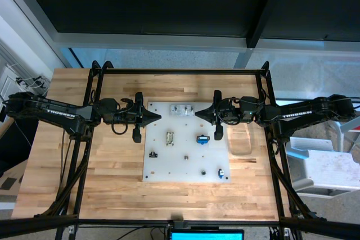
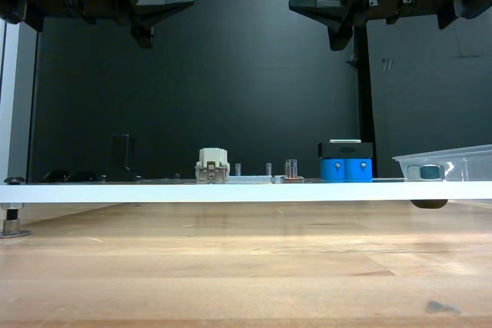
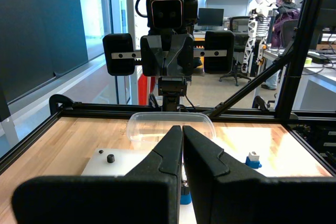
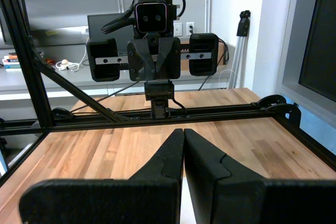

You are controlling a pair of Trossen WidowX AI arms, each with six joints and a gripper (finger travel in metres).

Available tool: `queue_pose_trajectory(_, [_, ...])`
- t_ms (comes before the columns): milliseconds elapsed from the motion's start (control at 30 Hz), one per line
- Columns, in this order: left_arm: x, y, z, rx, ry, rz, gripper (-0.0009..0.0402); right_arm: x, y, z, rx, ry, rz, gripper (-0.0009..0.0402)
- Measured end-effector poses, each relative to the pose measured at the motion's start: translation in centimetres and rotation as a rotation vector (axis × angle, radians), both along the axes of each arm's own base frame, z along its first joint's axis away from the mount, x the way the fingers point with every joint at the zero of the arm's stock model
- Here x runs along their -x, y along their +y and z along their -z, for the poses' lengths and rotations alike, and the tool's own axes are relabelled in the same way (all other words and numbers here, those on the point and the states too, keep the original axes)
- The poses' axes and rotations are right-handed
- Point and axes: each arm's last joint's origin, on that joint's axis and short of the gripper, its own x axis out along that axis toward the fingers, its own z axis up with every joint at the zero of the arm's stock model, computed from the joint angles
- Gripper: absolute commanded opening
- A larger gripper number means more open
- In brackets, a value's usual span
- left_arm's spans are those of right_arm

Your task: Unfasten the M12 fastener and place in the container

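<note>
Right of board (image 1: 169,167), container (image 1: 243,141); nut (image 1: 203,171) seemingly outside; left gripper (image 1: 159,117), right gripper (image 1: 197,114) above

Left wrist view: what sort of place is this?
Probably a robotics lab in an open office: a monitor and a person in the background; left gripper and right gripper face each other above the white board.

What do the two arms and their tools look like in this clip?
The left arm and right arm are matte black with white TROSSEN lettering and looped black cables at the wrists. The left tool and right tool, facing each other above the white board, are black tapered wedges, each topped by a boxy wrist camera.
</note>
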Motion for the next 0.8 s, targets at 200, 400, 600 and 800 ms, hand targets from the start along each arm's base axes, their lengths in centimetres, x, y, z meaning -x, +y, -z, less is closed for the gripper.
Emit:
queue_pose_trajectory(200, [0.0, 0.0, 0.0, 0.000, 0.000, 0.000, 0.0000, 0.0, 0.0, -0.2, -0.033, -0.026, -0.001, 0.0000])
queue_pose_trajectory(400, [0.0, 0.0, 0.0, 0.000, 0.000, 0.000, 0.0000, 0.0, 0.0, -0.2, -0.033, -0.025, -0.001, 0.0000])
queue_pose_trajectory(600, [0.0, 0.0, 0.0, 0.000, 0.000, 0.000, 0.0000, -0.1, 0.1, -0.4, -0.092, -0.004, 0.003, 0.0000])
queue_pose_trajectory(800, [0.0, 0.0, 0.0, 0.000, -0.001, 0.000, 0.0000, -0.8, 1.0, -1.1, -0.107, 0.279, -0.018, 0.0000])
